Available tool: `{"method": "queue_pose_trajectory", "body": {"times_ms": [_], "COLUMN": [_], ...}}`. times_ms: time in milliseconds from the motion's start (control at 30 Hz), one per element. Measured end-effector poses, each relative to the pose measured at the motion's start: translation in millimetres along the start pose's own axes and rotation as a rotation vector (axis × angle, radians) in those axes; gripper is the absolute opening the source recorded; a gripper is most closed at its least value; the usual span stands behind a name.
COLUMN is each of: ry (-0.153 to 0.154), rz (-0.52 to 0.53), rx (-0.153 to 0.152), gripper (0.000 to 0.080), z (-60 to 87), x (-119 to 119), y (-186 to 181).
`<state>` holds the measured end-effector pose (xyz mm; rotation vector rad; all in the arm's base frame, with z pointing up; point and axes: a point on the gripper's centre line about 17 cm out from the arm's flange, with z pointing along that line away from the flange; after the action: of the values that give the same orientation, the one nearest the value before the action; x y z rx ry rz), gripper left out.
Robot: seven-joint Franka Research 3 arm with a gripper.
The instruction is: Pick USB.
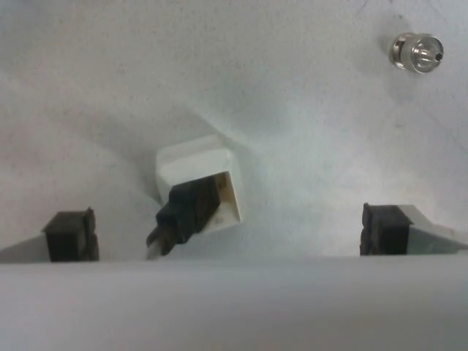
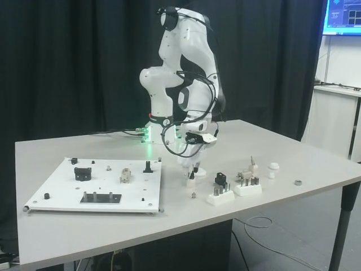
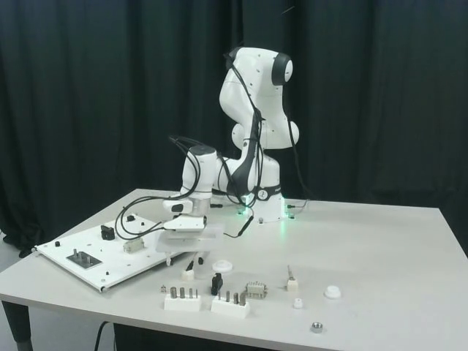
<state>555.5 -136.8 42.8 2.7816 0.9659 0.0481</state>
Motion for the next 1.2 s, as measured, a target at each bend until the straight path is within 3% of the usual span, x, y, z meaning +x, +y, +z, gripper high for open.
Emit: {"method": "queue_pose_trajectory", "body": {"times_ms": [267,300,467,500,767,800,1000,1033,1200], "ry": [0.001,0.001,0.005,0.005,0.010,0.010,0.010,0.010,0.015], "rz": [0.006,0.007,0.010,0.010,0.010,0.010,0.010,0.010,0.014], "rx": [0.002,0.002,0.003,0.003,0.003,0.004,0.005,0.005,0.000], "gripper": [0.0800,0.0674,0.0674,0.0512,0.0512,0.0162,0.0162,0.0066,0.0067], "z": [3.5,3.5,3.2,3.1,2.2,2.1,1.2,0.9,-3.0], "x": [-1.2,-1.3,0.0,0.3,3.4,3.8,5.1,5.5,9.2], "y": [2.1,2.4,3.3,3.4,3.2,3.2,3.9,4.3,9.7]}}
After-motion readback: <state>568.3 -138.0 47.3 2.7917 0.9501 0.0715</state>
